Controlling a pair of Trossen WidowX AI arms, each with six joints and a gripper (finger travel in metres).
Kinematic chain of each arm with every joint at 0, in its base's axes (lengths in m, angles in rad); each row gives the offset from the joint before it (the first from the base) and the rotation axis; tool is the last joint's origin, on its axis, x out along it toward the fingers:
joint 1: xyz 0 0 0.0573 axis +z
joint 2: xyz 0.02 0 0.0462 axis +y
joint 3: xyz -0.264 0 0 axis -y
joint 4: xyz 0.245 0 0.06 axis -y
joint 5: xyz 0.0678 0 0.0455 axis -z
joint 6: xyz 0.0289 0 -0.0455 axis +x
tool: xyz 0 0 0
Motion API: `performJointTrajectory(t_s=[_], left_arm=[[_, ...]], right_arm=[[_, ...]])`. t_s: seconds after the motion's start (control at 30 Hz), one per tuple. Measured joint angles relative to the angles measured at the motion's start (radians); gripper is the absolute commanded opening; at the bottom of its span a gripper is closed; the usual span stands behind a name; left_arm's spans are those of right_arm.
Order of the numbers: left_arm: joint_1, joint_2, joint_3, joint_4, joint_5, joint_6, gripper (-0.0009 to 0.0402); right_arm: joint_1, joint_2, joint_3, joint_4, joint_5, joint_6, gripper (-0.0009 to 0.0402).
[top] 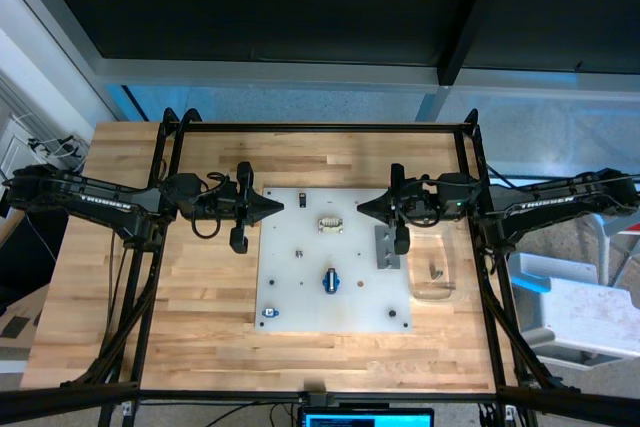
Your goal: Pick the 16mm cylinder and place it in the taskboard
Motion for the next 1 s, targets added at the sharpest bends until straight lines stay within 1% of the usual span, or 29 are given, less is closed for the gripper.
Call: performJointTrajectory(t_s=[0.4,0.63,0.73,1.0], left_arm=[[0.000,0.000,0.000,0.000,0.000,0.000,0.0000],[0.000,0.000,0.000,0.000,0.000,0.000,0.0000],[0.000,0.000,0.000,0.000,0.000,0.000,0.0000],[0.000,0.000,0.000,0.000,0.000,0.000,0.0000]], right_arm=[[0.010,0.000,0.243,-0.617,-0.001,0.065,0.0000],[0.016,0.013,0.372,-0.957,-0.001,0.083,0.0000],[0.022,0.016,0.402,-1.050,-0.001,0.098,0.0000],[0.045,0.020,0.430,-1.210,-0.001,0.148,0.0000]])
